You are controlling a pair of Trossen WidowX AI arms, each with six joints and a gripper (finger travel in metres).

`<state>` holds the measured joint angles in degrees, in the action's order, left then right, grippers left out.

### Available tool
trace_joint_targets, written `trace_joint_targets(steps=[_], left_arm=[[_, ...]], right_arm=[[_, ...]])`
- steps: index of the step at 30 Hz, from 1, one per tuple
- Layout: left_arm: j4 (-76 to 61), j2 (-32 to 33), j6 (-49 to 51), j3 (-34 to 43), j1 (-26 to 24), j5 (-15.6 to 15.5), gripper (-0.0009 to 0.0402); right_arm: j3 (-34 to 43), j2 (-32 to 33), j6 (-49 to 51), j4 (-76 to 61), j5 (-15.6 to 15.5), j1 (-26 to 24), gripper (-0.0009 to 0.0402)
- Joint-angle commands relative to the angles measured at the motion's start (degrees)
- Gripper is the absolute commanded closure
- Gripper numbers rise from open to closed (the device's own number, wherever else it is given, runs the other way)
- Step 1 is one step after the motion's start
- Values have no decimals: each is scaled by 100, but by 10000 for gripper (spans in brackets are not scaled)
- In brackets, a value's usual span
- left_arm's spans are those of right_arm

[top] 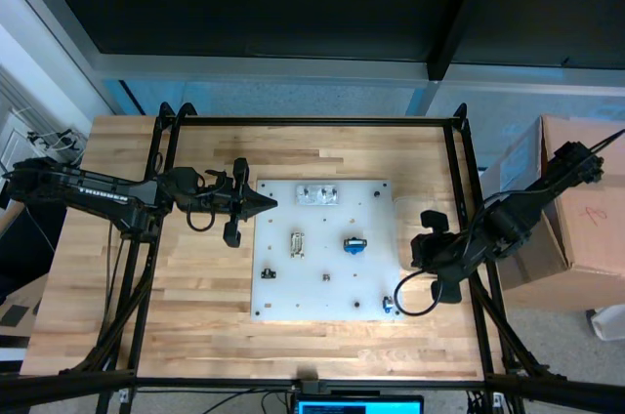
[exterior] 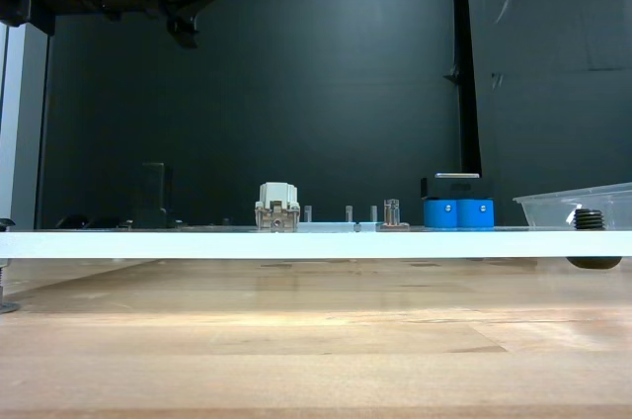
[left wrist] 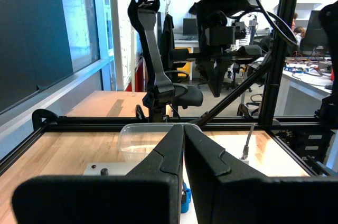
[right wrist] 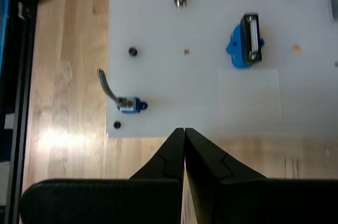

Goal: Remove the RJ45 connector from the taskboard and place in the container

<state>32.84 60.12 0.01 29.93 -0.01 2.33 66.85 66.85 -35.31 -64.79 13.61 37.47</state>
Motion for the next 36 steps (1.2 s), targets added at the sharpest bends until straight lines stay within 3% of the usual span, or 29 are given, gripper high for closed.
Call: trace_joint_targets(steps=[1, 9, 32, 36], left_arm=[[2, 0, 0, 2, 0, 0, 393], [0, 0, 0, 2, 2, 0, 393], [0, 0, 0, 2, 0, 0, 393], [0, 0, 0, 2, 2, 0, 393]], right_arm=[[273, 299, -175, -313, -20, 201, 393], [962, 935, -190, -614, -422, 319, 393], [1152, 1427, -337, -774, -404, 319, 393], [1086, 1519, -345, -774, -389, 317, 364]])
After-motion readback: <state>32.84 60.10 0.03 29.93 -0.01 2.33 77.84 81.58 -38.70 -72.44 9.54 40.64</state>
